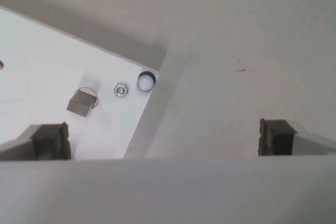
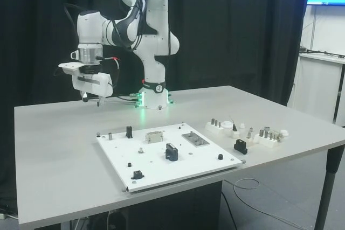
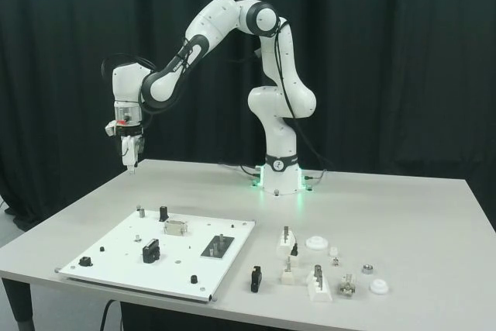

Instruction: Pick BNC.

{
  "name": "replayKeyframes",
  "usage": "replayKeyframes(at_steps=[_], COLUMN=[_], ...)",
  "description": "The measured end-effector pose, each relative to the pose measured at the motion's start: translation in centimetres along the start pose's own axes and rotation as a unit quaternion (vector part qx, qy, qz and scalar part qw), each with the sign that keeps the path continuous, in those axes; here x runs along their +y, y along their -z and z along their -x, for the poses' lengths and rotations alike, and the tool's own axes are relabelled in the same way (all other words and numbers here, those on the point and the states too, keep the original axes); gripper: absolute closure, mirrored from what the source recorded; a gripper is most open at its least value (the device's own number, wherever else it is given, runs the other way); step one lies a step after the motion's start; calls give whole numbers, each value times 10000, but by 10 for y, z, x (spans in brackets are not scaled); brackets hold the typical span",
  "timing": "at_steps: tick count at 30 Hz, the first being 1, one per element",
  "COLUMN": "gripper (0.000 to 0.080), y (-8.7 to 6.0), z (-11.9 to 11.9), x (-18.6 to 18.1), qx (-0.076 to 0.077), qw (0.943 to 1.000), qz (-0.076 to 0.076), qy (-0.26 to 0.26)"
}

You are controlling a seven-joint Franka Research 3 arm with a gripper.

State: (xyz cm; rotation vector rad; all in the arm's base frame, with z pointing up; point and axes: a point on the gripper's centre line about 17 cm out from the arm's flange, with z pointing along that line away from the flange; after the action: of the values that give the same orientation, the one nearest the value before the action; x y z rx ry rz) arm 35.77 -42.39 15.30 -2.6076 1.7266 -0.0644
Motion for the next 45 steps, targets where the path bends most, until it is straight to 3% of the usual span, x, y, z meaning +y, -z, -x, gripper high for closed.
replayKeyframes(at_steps=[45], gripper=[3], y=[6], z=[-1], x=[0], qx=[37], qw=[10000], qz=[-5], qy=[51])
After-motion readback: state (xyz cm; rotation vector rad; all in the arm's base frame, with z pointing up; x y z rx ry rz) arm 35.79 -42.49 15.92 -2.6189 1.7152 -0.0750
